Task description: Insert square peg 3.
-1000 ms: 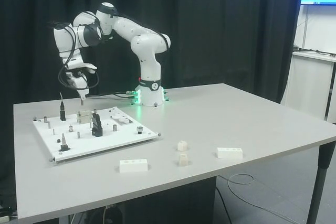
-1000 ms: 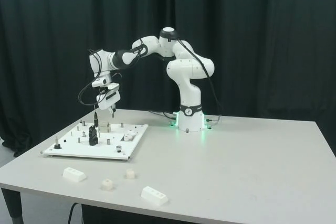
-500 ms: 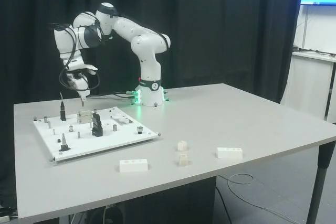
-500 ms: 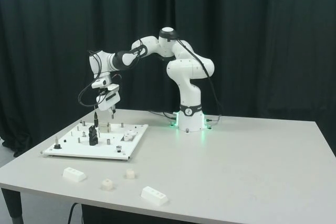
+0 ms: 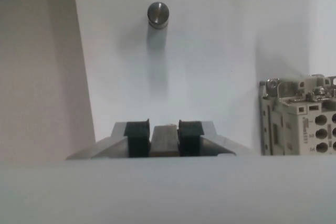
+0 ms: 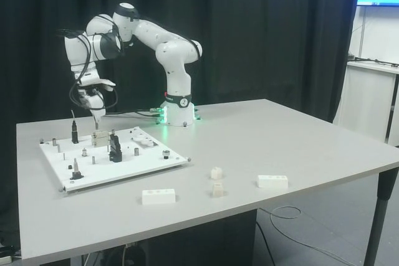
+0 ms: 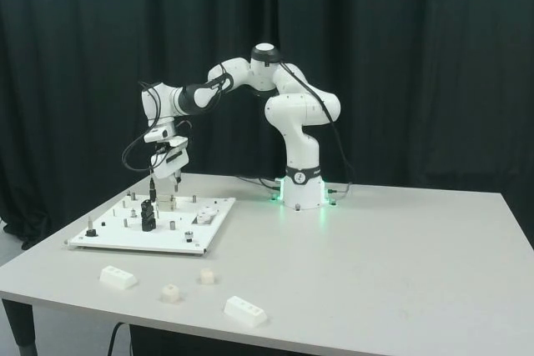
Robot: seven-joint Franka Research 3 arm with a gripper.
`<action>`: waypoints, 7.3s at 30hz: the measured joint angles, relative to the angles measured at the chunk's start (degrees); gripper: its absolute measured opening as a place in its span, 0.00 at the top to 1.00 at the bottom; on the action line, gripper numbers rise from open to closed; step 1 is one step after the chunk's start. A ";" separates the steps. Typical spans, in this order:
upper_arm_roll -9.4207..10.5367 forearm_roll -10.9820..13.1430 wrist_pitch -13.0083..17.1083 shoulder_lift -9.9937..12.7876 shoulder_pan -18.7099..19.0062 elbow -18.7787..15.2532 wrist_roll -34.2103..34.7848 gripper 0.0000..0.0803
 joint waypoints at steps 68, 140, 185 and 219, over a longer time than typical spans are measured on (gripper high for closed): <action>-4.29 -2.57 2.35 0.00 3.92 2.07 1.80 0.86; -5.53 -2.35 2.23 0.02 4.15 2.31 2.83 0.86; -5.25 -1.12 2.17 0.68 3.95 0.98 5.04 0.86; -5.26 -1.25 3.18 0.68 3.75 1.67 5.29 0.86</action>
